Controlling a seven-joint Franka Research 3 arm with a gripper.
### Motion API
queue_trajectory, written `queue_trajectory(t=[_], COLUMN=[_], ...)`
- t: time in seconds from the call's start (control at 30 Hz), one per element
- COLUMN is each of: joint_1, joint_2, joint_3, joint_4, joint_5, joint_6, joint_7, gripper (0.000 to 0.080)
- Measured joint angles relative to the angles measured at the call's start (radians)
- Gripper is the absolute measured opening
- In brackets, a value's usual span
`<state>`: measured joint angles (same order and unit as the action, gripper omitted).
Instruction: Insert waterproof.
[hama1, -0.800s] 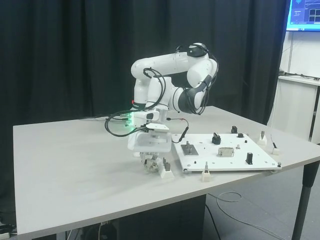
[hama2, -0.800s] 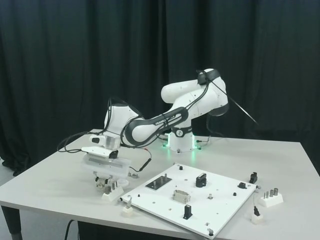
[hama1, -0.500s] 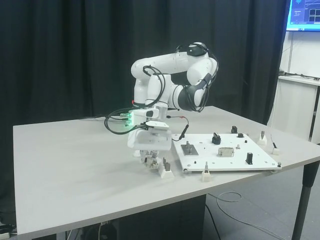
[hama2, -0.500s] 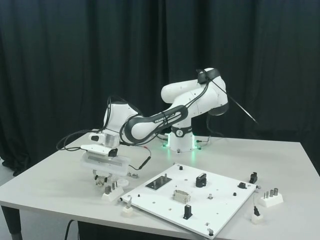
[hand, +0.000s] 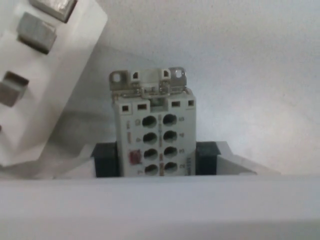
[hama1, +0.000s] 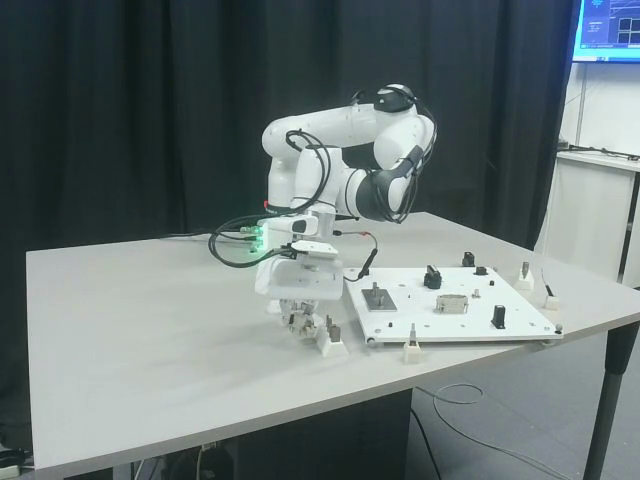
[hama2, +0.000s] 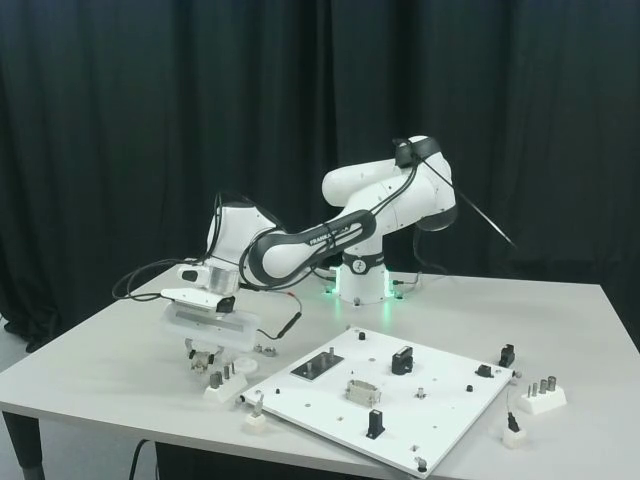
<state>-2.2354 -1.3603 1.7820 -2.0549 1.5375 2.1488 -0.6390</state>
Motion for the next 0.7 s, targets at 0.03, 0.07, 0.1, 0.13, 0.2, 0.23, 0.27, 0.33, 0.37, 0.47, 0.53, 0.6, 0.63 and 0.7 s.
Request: queue_trajectory(t=[0.03,0.07,0.1,0.13,0.2,0.23,0.27,0.33,0.37,0.47,0.53,0.6,0.63,0.7], joint_1=[0.000,0.001,0.001,0.002,0.003,0.004,0.004,0.006,0.006,0.009,0.011,0.014,0.015,0.017], joint_2=[0.000,0.000,0.000,0.000,0.002,0.003,0.004,0.006,0.007,0.009,0.010,0.013,0.014,0.015], joint_3=[-0.001,-0.002,-0.003,-0.004,-0.006,-0.007,-0.009,-0.012,-0.013,-0.018,-0.022,-0.025,-0.026,-0.030], joint_4=[0.000,0.000,0.000,0.001,0.002,0.002,0.003,0.006,0.007,0.012,0.016,0.020,0.023,0.028], joint_5=[0.000,0.000,0.000,0.000,0.000,0.000,0.000,0.000,0.000,0.000,0.000,0.000,0.000,0.000], joint_6=[0.000,0.000,0.000,0.000,0.000,0.000,0.000,0.000,0.000,0.000,0.000,0.000,0.000,0.000], joint_7=[0.000,0.000,0.000,0.000,0.000,0.000,0.000,-0.001,-0.002,-0.012,-0.033,-0.059,-0.072,-0.094], gripper=[0.0321,0.0321,0.0321,0.0321,0.0321,0.0321,0.0321,0.0321,0.0321,0.0321,0.0321,0.0321,0.0321,0.0321])
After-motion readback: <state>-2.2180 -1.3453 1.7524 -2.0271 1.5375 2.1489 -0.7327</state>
